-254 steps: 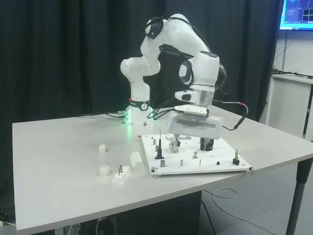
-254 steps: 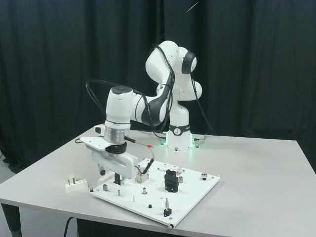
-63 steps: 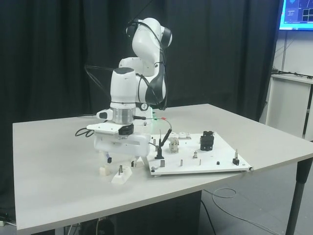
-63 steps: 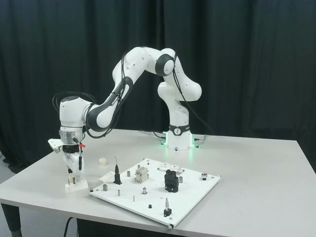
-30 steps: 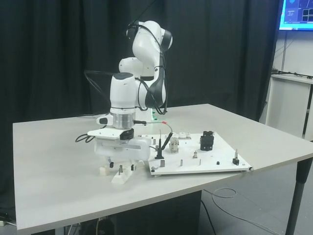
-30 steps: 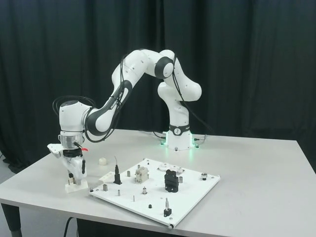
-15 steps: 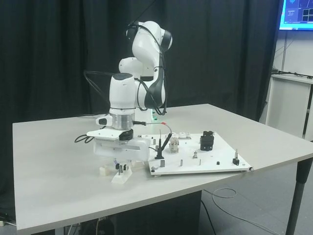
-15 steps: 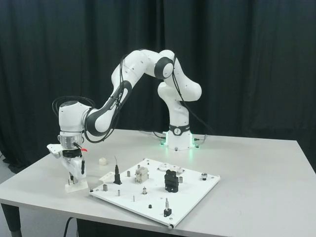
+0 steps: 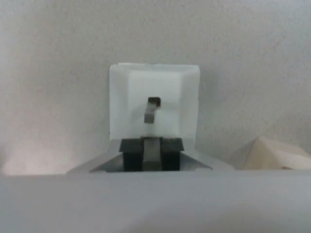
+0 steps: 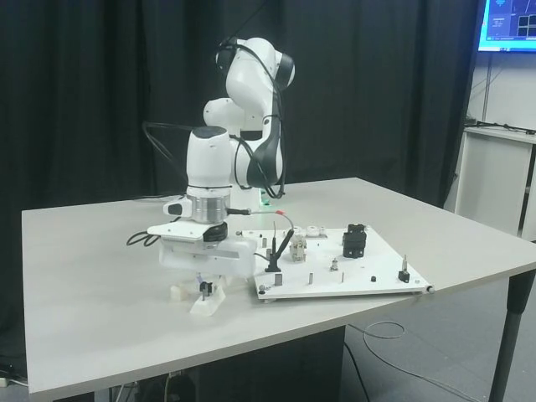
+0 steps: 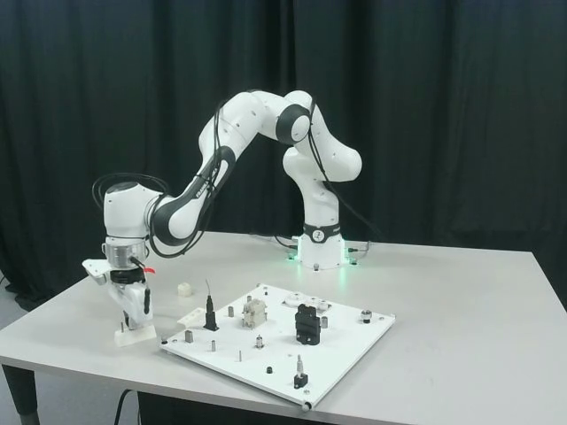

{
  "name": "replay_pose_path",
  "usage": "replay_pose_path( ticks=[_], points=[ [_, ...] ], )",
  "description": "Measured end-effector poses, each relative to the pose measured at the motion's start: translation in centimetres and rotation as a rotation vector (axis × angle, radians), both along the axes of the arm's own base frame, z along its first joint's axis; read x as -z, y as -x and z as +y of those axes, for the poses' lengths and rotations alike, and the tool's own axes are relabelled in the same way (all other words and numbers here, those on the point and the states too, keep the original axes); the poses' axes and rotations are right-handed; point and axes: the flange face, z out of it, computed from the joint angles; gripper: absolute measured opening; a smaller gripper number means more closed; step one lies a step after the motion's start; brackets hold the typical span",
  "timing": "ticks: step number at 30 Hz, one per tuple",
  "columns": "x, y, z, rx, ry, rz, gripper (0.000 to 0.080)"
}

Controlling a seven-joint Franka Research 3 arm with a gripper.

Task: Pick square peg 2.

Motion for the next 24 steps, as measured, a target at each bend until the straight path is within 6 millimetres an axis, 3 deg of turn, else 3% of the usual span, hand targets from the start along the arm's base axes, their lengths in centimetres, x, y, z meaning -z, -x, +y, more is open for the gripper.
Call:
replay_pose_path(
  ticks=[9, 24],
  points=[
    [-1.5, -0.7, -0.1, -0.006, -0.017, 0.009, 0.0075],
    [-6.6, -1.6, -0.5, -0.015, -0.059, 0.05, 0.0074]
  ],
)
